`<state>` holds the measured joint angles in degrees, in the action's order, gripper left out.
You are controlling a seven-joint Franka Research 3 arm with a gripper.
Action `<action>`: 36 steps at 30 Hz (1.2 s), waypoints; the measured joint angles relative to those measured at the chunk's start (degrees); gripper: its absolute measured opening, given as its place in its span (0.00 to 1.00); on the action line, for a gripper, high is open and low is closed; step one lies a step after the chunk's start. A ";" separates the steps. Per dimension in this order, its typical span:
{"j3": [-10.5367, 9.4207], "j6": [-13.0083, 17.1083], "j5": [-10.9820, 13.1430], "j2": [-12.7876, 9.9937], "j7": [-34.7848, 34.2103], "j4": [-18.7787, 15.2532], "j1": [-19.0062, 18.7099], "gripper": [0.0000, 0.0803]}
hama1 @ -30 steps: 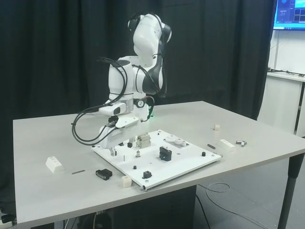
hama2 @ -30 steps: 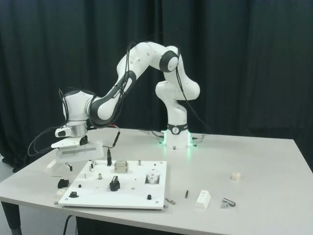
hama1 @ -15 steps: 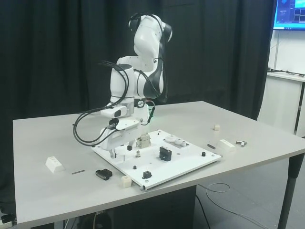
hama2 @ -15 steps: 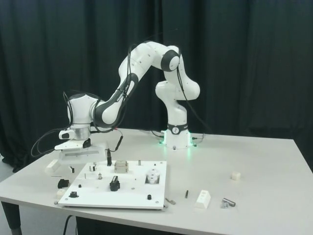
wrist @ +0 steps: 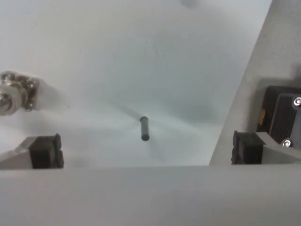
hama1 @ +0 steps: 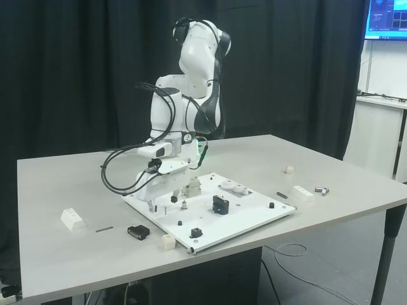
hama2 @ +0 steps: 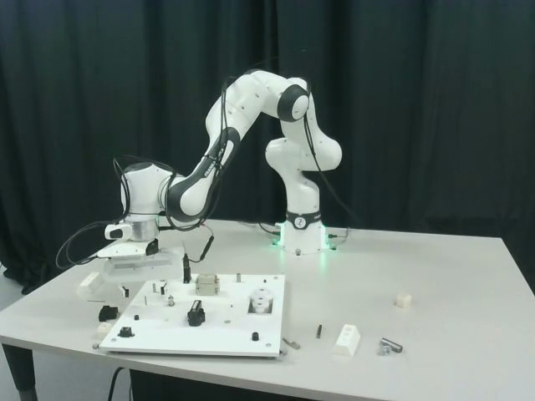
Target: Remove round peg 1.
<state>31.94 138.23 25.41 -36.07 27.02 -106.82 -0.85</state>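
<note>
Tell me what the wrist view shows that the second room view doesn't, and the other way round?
Only the wrist view shows the thin round peg close up, standing in the white board between the two open black fingers, with nothing gripped. Only the second room view shows the whole white arm, its base with the green light, the grey table and the loose parts lying on it. Both show the white board and a black part just off its edge.
</note>
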 joint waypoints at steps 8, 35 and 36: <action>0.00 0.44 0.00 -0.14 0.28 0.00 0.01 1.00; -0.45 1.94 0.00 -1.07 0.28 0.02 0.18 1.00; -0.51 1.98 0.00 -1.10 0.28 0.04 0.23 1.00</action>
<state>31.42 140.21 25.41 -37.17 27.30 -106.78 -0.61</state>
